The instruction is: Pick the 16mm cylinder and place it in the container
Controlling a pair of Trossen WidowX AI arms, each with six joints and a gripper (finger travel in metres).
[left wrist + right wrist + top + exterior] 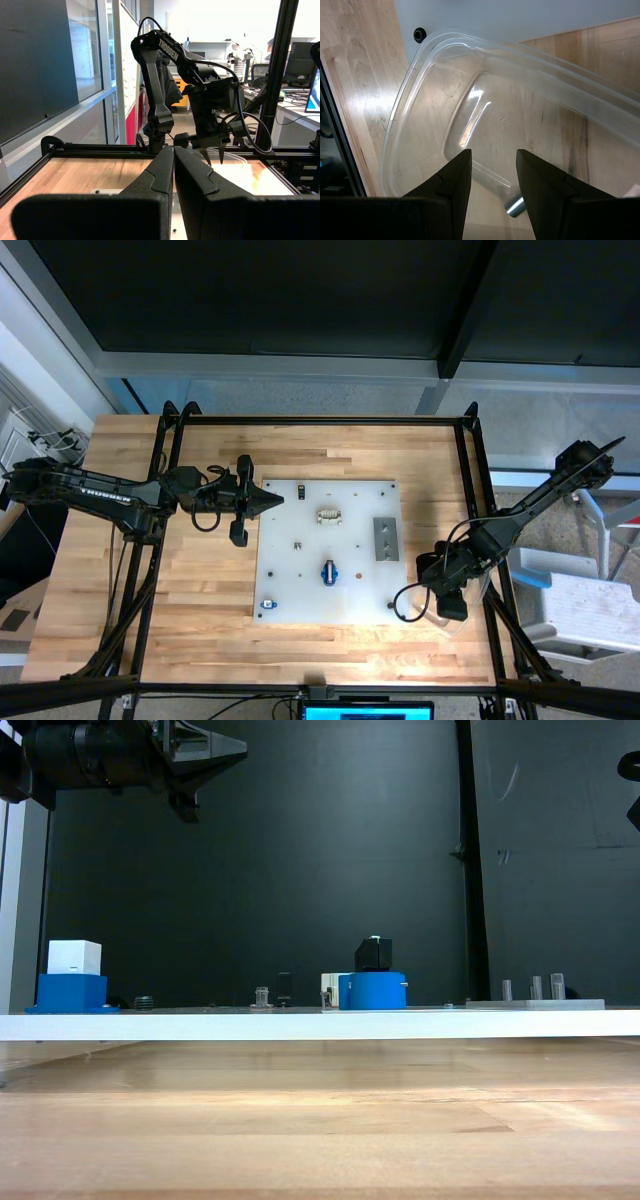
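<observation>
My right gripper point(492, 155) hangs low over the tray point(405, 100), which sits on the desk point(200, 580) close to its right edge, just off the near right corner of the white board point(300, 570). My fingers point(452, 185) there stand moderately apart and hold nothing. The cylinder point(514, 205) lies on its side in the tray, below the gap between them and partly hidden behind one finger. I cannot tell whether it touches that finger. The tray's clear floor shows the wood grain through it, and one rounded corner lies beside a dark hole at the board's edge. My left gripper point(272, 500) hovers high above the board's left edge, toward its far corner, and points inward across the desk. Its fingers are pressed together with only a thin slit between them, and it carries nothing.
</observation>
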